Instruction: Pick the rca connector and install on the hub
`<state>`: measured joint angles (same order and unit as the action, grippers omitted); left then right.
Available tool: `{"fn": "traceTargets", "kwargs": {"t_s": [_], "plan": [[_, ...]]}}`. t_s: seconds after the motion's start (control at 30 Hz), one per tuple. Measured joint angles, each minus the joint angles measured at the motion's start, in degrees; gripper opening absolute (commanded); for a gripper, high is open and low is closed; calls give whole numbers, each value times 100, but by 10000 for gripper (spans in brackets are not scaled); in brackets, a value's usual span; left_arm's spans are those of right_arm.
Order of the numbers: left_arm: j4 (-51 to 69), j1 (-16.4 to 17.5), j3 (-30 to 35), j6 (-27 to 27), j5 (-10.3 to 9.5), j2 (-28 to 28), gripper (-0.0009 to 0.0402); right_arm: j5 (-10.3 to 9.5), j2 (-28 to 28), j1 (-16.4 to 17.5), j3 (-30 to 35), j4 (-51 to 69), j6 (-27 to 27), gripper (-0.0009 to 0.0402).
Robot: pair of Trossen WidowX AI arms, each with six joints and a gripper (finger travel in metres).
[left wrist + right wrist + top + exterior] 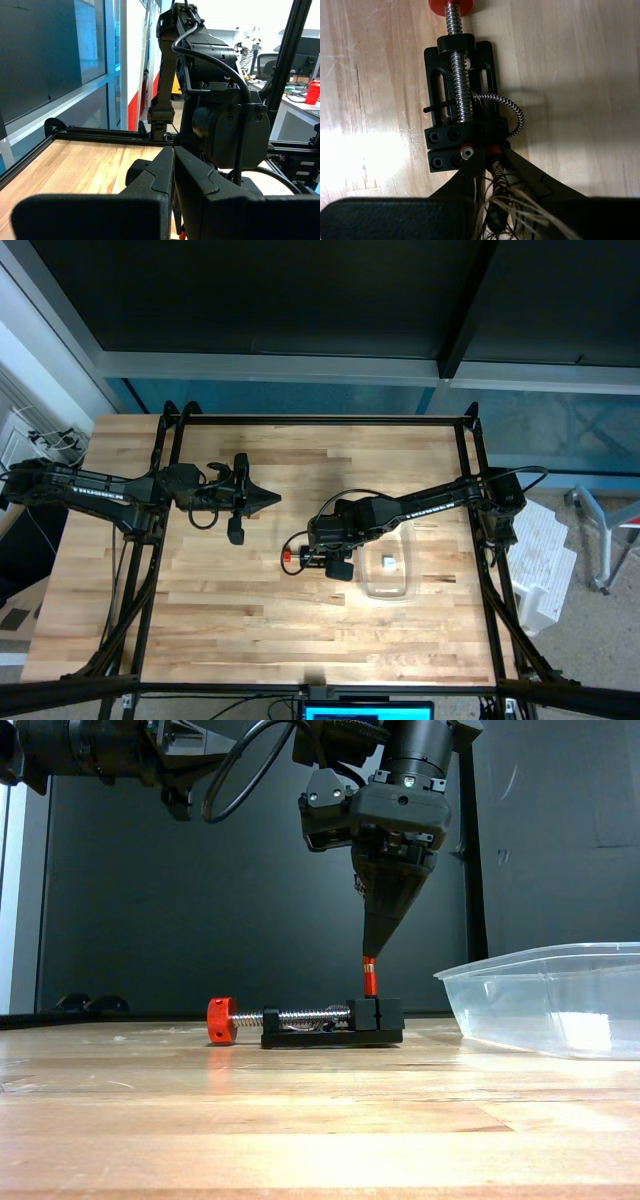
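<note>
Red-sleeved with a thin brassy band, the rca connector (369, 977) stands upright, pinched between the tips of the right tool (369, 956), which points straight down and is clamped on it; its lower end meets the top of the raised block of the hub (335, 1025), though I cannot tell whether it is seated. In the right wrist view the plug's red end (493, 150) sits just beside a red-and-white ringed socket (466, 151) on the hub's black block; a silvery spring (457, 85) runs along the hub to a red knob (451, 5), and a black-and-white braided cable (509, 108) loops off its side. From above, the knob lies at the hub's 9 o'clock end; the hub rests on the pale wooden counter (250, 630). A clear plastic tray (412, 565) lies at 3 o'clock of the hub, near it, with a small white cube (387, 561) inside. At roughly 10 o'clock, well apart, the left tool (272, 499) hangs above the counter, its fingers (150, 185) pressed together on nothing.
</note>
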<state>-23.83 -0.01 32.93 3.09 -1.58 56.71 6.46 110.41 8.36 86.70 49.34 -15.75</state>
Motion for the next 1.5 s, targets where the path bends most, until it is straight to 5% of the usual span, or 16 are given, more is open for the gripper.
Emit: {"fn": "traceTargets", "kwargs": {"t_s": [1.5], "plan": [[0, 0, -2, 0, 0, 0, 0, 0, 0, 15, -186, -219, -22, 0]]}}
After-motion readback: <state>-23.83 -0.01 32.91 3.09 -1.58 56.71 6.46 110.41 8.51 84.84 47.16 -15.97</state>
